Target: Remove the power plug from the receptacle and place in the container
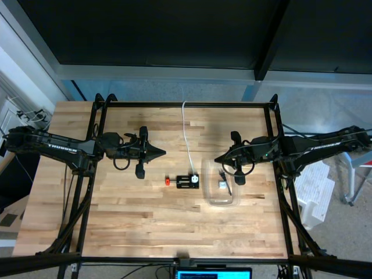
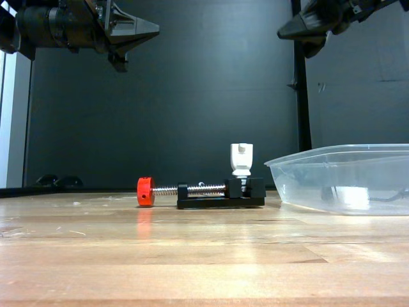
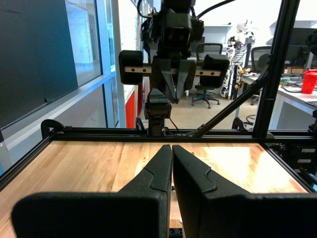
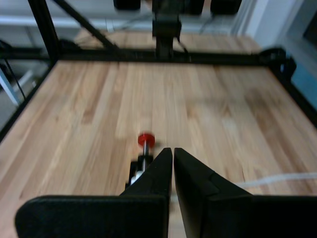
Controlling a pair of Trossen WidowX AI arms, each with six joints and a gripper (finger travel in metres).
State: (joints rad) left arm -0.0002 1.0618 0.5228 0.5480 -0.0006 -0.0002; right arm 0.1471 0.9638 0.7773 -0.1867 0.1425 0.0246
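Pale butcher-block table (image 1: 116,215) inside a black frame (image 1: 186,105), a dark wall panel behind it, grey floor at the sides, a lit laptop screen (image 1: 213,273) at the near edge. Mid-table sits the black vise (image 1: 186,182) with its orange-red knob (image 1: 167,181) pointing toward the left arm's side, and the white receptacle (image 1: 195,178) stands upright in its clamp, the long white cable (image 1: 186,131) running away from it to the far edge. Nothing is plugged into that socket. The power plug (image 1: 222,175) lies down inside the container (image 1: 210,197), the clear tub just beside the vise on the right arm's side, with a small pale piece (image 1: 222,185) next to it. Both arms are stretched level, high above the wood, pointing at each other. The left gripper (image 1: 163,153) hangs well left of the vise, its fingers pressed together and holding nothing. The right gripper (image 1: 216,158) hovers over the tub's far end, closed tight too, and empty.
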